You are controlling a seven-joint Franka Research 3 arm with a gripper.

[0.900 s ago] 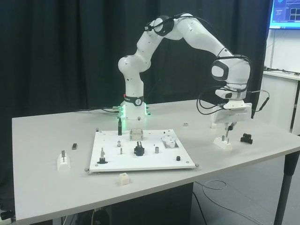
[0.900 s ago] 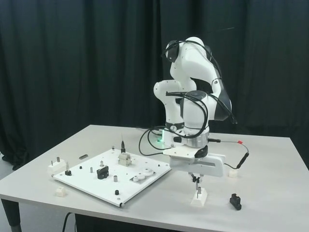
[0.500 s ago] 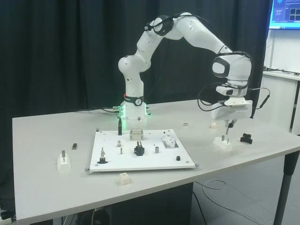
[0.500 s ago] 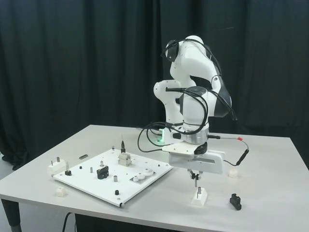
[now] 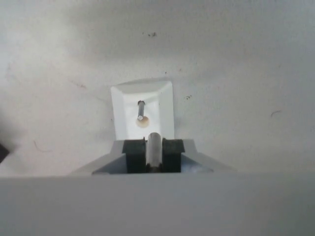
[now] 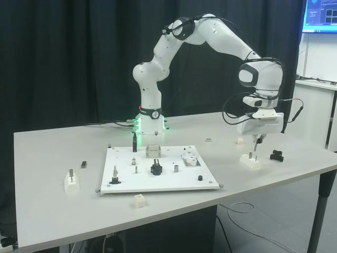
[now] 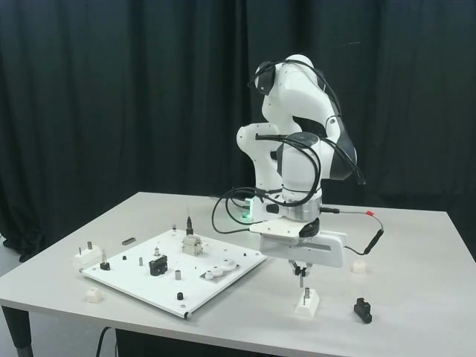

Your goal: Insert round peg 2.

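Observation:
My gripper [image 6: 256, 140] [image 7: 299, 271] hangs above a small white holder [image 6: 250, 161] [image 7: 306, 304] on the right side of the table. Its black fingers [image 5: 134, 150] are shut on a grey round peg [image 5: 154, 148] [image 7: 300, 278] that points straight down, its tip clear of the holder. In the wrist view the white holder [image 5: 142, 110] lies directly below, with a thin upright pin [image 5: 141, 105] and a round hole [image 5: 142, 122] in its top. The white assembly board [image 6: 158, 176] [image 7: 167, 275] with its sockets lies well to the left of the gripper.
A black clip [image 6: 277, 155] [image 7: 363, 310] lies on the table near the holder. Another white holder with a pin [image 6: 71, 182] and a small white block [image 6: 139, 200] sit by the board. A cable [image 7: 372, 238] trails from the wrist.
The gripper has risen a little above the white holder with the peg in its fingers. Nothing else on the table has moved.

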